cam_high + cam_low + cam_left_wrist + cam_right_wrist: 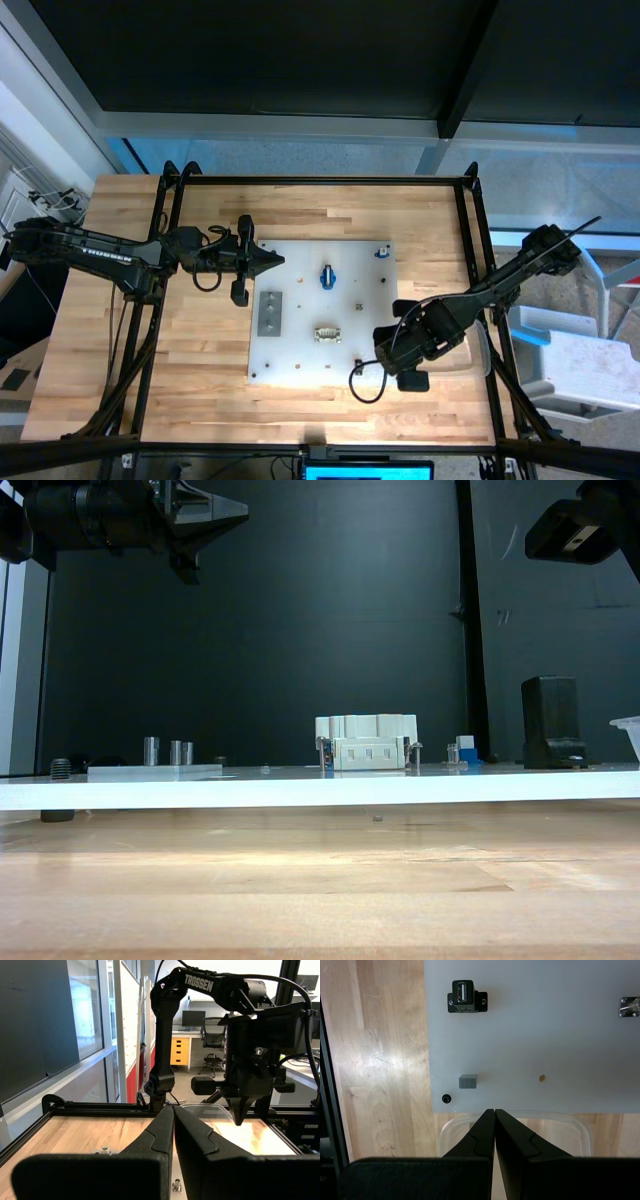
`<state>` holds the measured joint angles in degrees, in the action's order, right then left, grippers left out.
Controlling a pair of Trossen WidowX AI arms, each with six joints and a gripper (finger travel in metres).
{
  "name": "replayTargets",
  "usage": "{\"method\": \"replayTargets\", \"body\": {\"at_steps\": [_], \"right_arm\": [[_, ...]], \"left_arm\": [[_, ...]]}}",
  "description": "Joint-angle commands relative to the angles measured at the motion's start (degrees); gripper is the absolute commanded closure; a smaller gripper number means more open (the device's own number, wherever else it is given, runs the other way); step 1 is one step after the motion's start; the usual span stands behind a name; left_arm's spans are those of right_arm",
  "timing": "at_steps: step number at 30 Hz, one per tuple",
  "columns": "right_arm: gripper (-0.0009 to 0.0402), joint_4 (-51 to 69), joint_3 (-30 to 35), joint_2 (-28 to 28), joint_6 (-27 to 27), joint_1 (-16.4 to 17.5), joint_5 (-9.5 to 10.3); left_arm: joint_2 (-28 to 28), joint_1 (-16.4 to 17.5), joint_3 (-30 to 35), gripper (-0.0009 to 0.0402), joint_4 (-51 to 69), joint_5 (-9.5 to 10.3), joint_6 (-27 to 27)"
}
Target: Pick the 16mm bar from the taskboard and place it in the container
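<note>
Hovering shut and empty: my left gripper (173, 1108) over the left edge of the taskboard (300, 360), my right gripper (495, 1110) above the container (545, 1116). The 16mm bar (151, 750) seemingly stands in the grey block (270, 312), not yet picked.

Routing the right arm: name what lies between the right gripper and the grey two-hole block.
High view: the white connector, on the taskboard. The right gripper hangs at its right edge, left gripper over its far-left corner.
</note>
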<state>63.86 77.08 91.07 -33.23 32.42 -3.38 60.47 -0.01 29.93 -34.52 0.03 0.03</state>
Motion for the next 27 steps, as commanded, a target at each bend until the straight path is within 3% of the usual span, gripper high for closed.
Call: {"method": "replayTargets", "body": {"at_steps": [1, 5, 18, 27], "right_arm": [[0.039, -0.09, 0.0, 0.42, 0.13, 0.24, -0.04], [0.036, -0.09, 0.0, 1.33, 0.11, 0.55, 0.0], [0.0197, -1.77, 0.0, 4.11, 0.0, 1.38, -0.02], [0.0173, -3.54, 0.0, 6.64, 0.02, 1.79, 0.04]], "left_arm": [[0.0, 0.02, 0.02, 0.0393, -0.02, 0.0, -0.02], [0.0, 0.0, 0.02, 0.0393, -0.02, 0.0, -0.02], [0.0, 0.0, 0.02, 0.0393, -0.02, 0.0, -0.02], [0.0, 0.02, 0.02, 0.0393, -0.02, 0.0, -0.02]]}}
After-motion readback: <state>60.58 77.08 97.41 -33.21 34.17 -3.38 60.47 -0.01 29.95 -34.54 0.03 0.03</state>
